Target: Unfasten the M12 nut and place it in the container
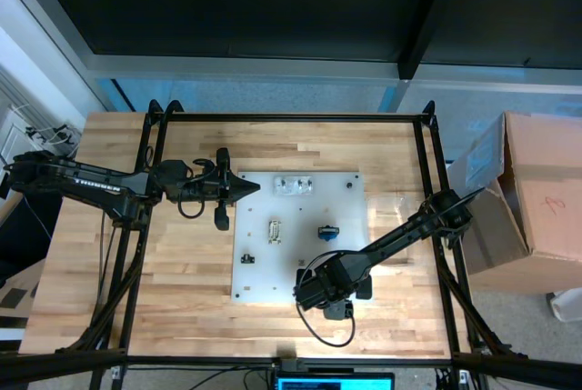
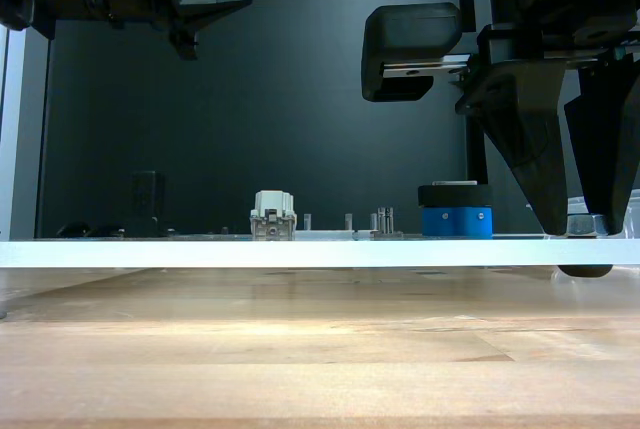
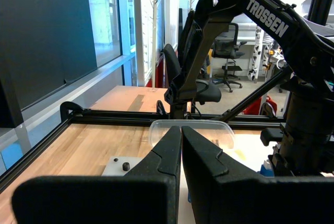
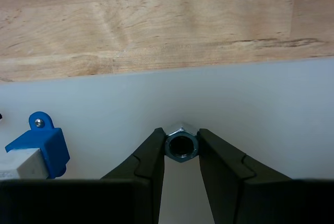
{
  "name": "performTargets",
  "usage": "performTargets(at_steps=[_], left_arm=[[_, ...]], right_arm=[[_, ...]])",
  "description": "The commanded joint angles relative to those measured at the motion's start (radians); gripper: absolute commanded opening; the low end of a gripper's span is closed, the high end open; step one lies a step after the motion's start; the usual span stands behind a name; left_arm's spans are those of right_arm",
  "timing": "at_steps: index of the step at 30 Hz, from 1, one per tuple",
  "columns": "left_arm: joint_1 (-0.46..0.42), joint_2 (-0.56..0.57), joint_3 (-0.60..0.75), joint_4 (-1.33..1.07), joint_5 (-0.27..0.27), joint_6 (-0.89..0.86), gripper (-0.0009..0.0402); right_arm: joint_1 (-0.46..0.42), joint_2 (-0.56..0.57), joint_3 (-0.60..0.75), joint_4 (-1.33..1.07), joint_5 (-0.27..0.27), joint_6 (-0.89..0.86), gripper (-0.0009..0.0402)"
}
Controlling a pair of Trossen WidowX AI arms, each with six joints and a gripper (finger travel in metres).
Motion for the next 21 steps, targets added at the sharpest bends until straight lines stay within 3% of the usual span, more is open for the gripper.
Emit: performTargets(at_steps=[1, 5, 16, 21], left_arm=[[0.0, 0.0, 0.0, 0.0, 0.0, 0.0, 0.0], [0.0, 0.0, 0.0, 0.0, 0.0, 0.0, 0.0], [0.0, 0.0, 0.0, 0.0, 0.0, 0.0, 0.0], [0.0, 0.0, 0.0, 0.0, 0.0, 0.0, 0.0]], right_arm=[[0.0, -0.002, 0.002, -0.005, 0.0, 0.053, 0.0012], [0.001, -0.002, 0.002, -0.008, 0.0, 0.068, 0.0048], [0.018, -0.036, 0.002, -0.039, 0.002, 0.251, 0.0219], [0.028, -0.081, 0.002, -0.061, 0.001, 0.473, 0.0241]])
